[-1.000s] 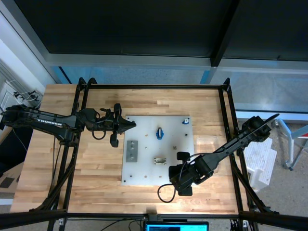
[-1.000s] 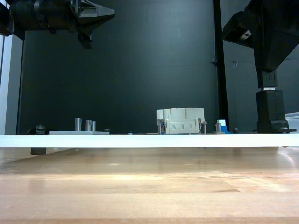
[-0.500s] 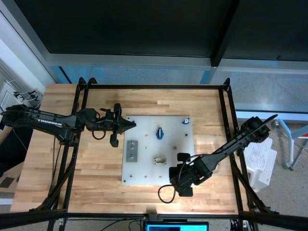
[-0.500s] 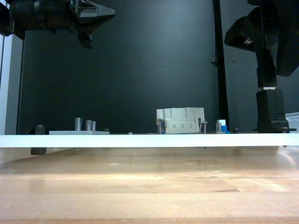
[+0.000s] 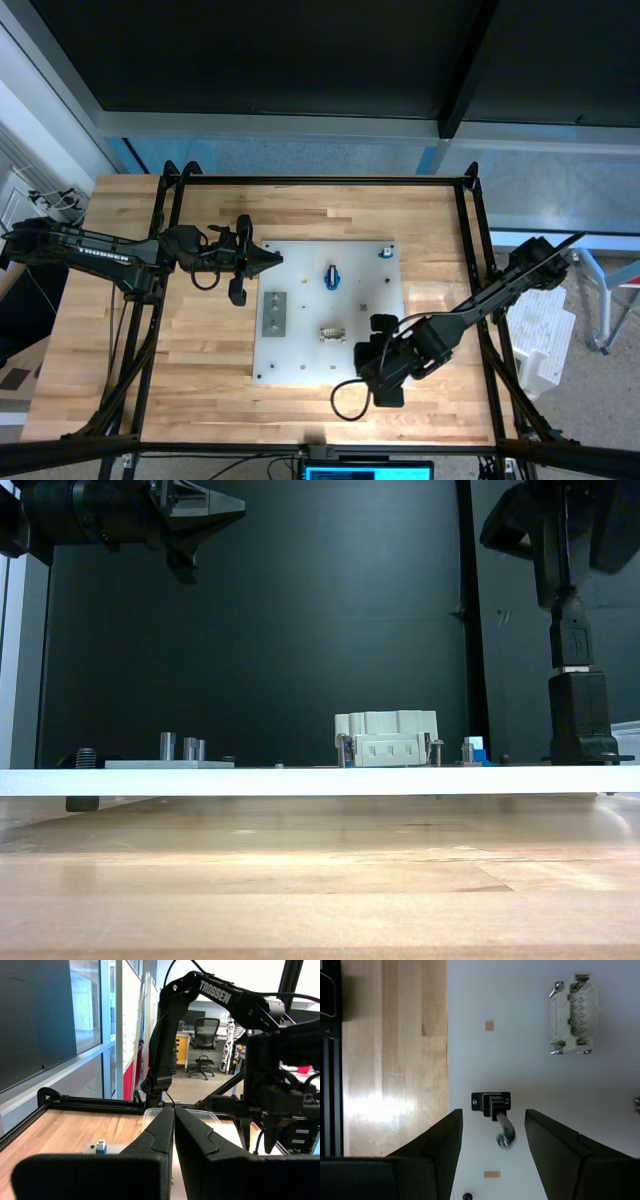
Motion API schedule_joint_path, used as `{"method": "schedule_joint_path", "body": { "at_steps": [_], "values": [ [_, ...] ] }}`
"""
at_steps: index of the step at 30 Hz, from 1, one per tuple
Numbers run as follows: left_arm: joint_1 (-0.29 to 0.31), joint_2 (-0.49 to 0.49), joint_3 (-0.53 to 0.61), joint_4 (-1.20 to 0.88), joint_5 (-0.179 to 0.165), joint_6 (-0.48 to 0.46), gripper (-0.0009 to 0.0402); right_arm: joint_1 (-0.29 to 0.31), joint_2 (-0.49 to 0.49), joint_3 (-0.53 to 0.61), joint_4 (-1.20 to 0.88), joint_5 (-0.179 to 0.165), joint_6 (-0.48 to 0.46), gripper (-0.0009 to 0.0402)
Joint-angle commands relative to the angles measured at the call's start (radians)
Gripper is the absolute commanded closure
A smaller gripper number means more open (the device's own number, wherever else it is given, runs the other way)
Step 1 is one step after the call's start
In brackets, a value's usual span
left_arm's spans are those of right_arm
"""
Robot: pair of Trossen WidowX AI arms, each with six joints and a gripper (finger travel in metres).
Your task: Pick the USB connector and install on taskboard
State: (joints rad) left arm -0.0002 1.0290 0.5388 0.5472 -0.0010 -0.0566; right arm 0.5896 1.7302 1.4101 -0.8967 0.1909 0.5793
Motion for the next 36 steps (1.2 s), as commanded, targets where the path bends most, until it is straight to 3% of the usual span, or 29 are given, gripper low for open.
{"method": "schedule_joint_path", "body": {
  "at_steps": [1, 23, 32, 36],
  "values": [
    [0.000, 0.000, 0.000, 0.000, 0.000, 0.000, 0.0393, 0.000, -0.032, 0.002, -0.021, 0.005, 0.012, 0.0207],
    [0.000, 0.000, 0.000, 0.000, 0.000, 0.000, 0.0393, -0.001, -0.093, 0.002, -0.061, 0.001, 0.005, 0.0197],
    [0.000, 0.000, 0.000, 0.000, 0.000, 0.000, 0.0393, -0.097, -0.191, -0.010, -0.115, 0.006, -0.079, 0.0197],
    [0.000, 0.000, 0.000, 0.000, 0.000, 0.000, 0.0393, -0.143, -0.231, -0.029, -0.113, 0.050, -0.122, 0.0213]
  ]
}}
